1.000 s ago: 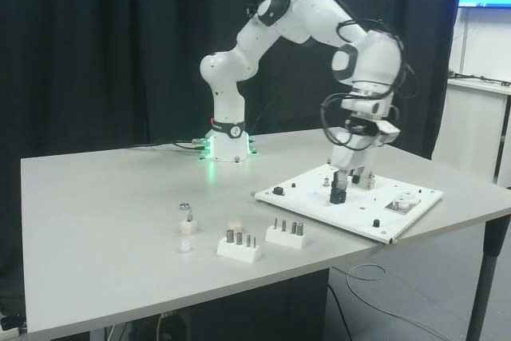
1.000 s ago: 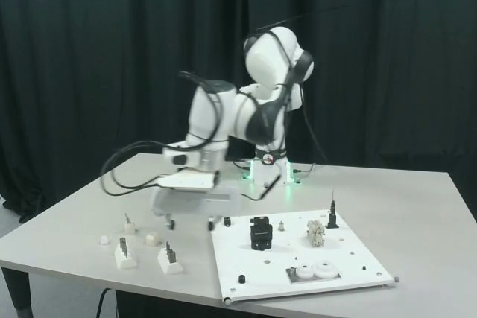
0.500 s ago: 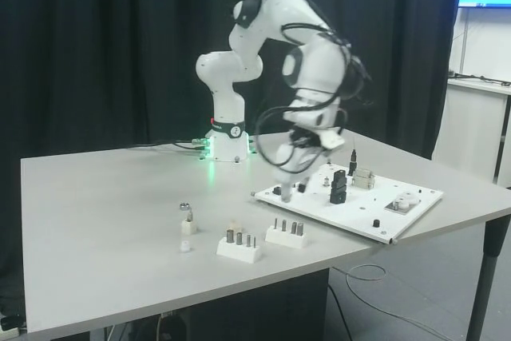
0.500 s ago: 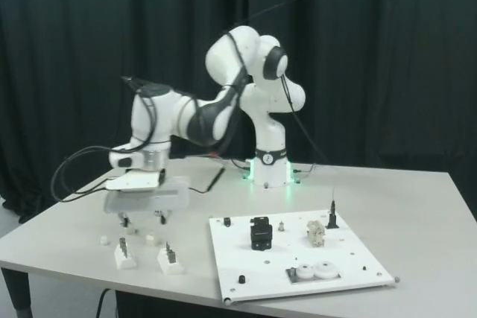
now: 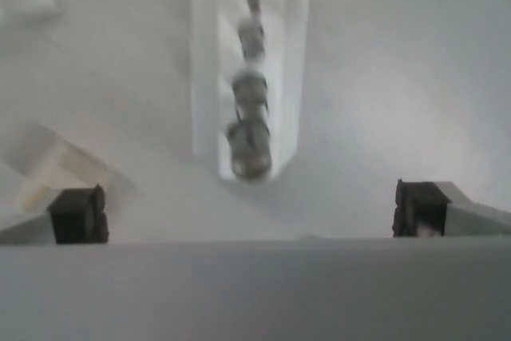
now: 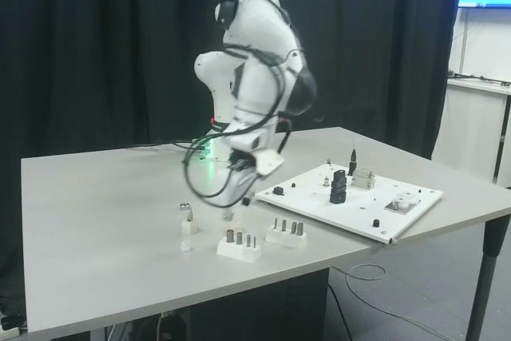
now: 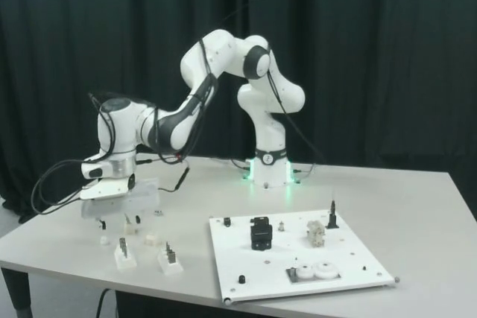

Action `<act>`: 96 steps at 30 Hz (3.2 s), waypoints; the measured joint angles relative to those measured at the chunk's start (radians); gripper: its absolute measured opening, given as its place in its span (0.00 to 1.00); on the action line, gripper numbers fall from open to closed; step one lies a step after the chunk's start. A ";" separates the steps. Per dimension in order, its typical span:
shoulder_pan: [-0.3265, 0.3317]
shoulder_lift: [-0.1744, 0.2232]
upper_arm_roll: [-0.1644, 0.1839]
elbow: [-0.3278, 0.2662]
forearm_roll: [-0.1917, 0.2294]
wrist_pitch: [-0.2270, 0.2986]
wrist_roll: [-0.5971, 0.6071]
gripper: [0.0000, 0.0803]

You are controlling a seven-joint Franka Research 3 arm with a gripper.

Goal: Pick small gear.

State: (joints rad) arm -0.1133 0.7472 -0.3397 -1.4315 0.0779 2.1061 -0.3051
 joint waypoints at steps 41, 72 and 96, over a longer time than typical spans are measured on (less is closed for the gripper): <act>-0.079 0.022 -0.064 -0.164 0.237 0.198 -0.083 1.00; -0.097 0.134 -0.081 -0.067 0.315 0.225 -0.063 0.85; -0.100 0.146 -0.087 -0.011 0.313 0.164 -0.089 0.25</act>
State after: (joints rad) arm -0.2136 0.8935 -0.4262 -1.4420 0.3910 2.2700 -0.3938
